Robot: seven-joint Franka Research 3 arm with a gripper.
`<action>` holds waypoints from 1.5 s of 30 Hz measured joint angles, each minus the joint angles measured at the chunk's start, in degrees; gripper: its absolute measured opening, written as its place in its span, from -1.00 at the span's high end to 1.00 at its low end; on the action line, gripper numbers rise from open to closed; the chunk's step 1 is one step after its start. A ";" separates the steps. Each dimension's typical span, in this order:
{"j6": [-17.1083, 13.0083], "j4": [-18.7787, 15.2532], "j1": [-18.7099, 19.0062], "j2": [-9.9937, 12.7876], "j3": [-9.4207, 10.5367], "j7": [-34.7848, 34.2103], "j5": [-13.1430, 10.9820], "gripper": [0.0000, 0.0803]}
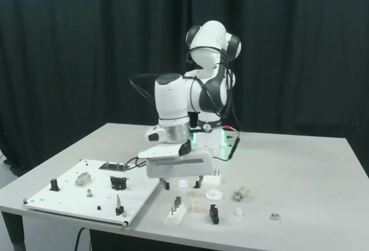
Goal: Pick D-SUB.
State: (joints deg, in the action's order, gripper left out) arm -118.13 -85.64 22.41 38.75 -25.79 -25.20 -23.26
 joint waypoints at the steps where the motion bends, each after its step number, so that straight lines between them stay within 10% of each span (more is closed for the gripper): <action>1: -0.09 -0.14 0.32 0.00 0.00 0.00 0.00 -0.99; 45: -11.32 -10.66 7.70 -0.73 1.07 -1.65 1.81 -0.99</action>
